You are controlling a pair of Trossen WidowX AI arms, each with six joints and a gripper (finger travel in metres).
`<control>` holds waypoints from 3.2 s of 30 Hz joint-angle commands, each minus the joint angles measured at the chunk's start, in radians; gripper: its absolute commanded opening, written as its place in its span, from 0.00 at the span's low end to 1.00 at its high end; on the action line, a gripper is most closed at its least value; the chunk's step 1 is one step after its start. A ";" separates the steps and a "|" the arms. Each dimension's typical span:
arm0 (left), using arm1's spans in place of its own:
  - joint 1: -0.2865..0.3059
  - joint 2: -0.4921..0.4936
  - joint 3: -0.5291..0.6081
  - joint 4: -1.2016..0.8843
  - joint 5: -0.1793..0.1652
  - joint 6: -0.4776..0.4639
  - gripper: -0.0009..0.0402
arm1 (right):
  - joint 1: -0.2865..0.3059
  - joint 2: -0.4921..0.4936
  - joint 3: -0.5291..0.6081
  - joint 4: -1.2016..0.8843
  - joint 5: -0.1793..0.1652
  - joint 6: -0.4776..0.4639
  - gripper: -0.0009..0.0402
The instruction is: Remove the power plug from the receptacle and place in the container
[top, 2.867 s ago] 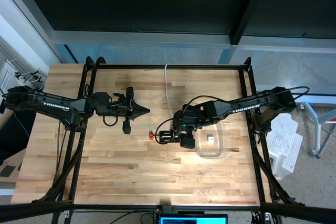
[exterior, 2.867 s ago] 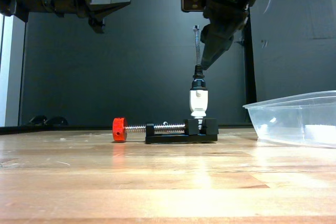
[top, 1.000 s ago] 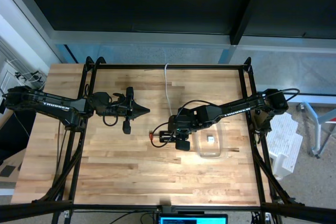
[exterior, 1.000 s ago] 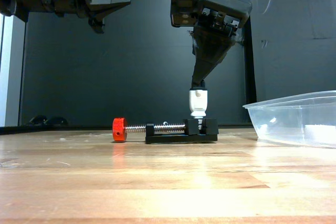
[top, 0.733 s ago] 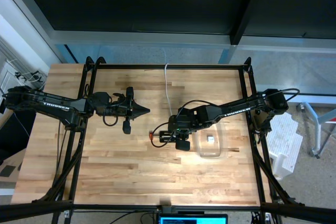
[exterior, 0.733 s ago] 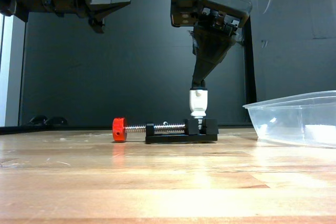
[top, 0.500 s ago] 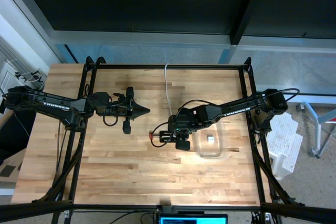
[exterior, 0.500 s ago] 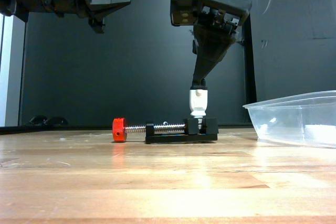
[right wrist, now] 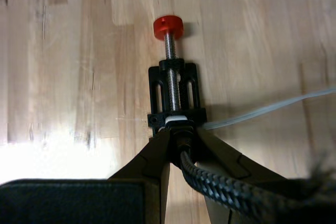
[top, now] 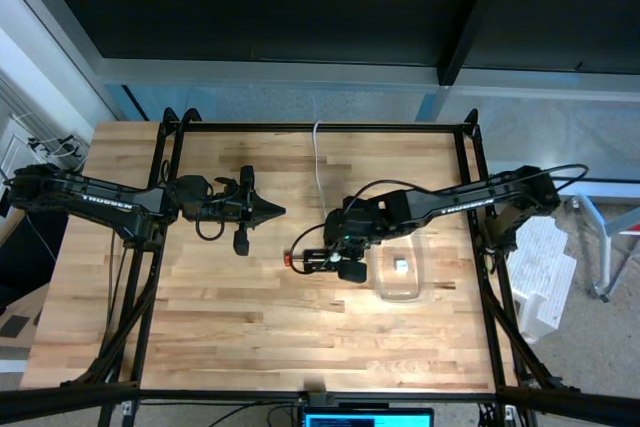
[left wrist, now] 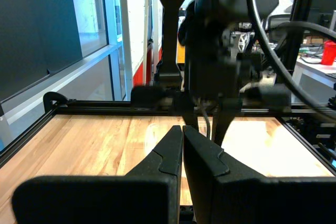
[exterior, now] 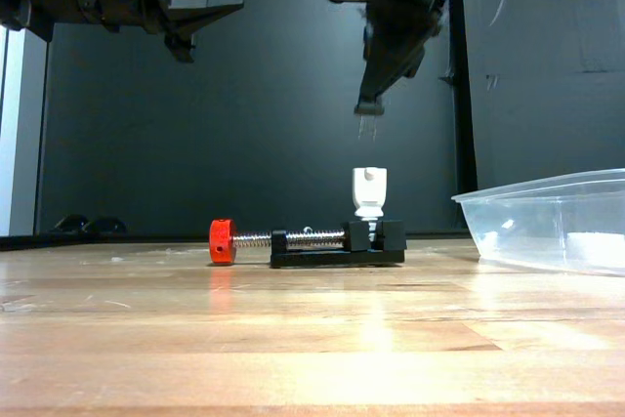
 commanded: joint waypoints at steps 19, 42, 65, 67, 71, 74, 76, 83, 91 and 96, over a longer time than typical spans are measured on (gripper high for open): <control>0.000 0.000 0.000 0.000 0.000 0.000 0.02 | 0.029 -0.256 -0.281 -0.083 -0.049 0.071 0.02; 0.000 0.000 0.000 0.000 0.000 0.000 0.02 | 0.072 -0.296 -0.512 0.037 -0.051 0.143 0.19; 0.000 0.000 0.000 0.000 0.000 0.000 0.02 | 0.071 -0.326 -0.505 0.045 -0.051 0.185 0.51; 0.000 0.000 0.000 0.000 0.000 0.000 0.02 | 0.071 -0.336 -0.505 0.052 -0.050 0.176 0.50; 0.000 0.000 0.000 0.000 0.000 0.000 0.02 | 0.066 -0.408 -0.506 0.143 -0.024 0.124 0.42; 0.000 0.000 0.000 0.000 0.000 0.000 0.02 | 0.049 -0.469 -0.506 0.229 0.011 0.069 0.33; 0.000 0.000 0.000 0.000 0.000 0.000 0.02 | 0.016 -0.488 -0.506 0.263 0.009 0.041 0.27; 0.000 0.000 0.000 0.000 0.000 0.000 0.02 | -0.067 -0.509 -0.506 0.387 0.005 -0.092 0.02; 0.000 0.000 0.000 0.000 0.000 0.000 0.02 | -0.135 -0.526 -0.527 0.626 -0.032 -0.181 0.02; 0.000 0.000 0.000 0.000 0.000 0.000 0.02 | -0.175 -0.534 -0.555 0.785 -0.064 -0.215 0.02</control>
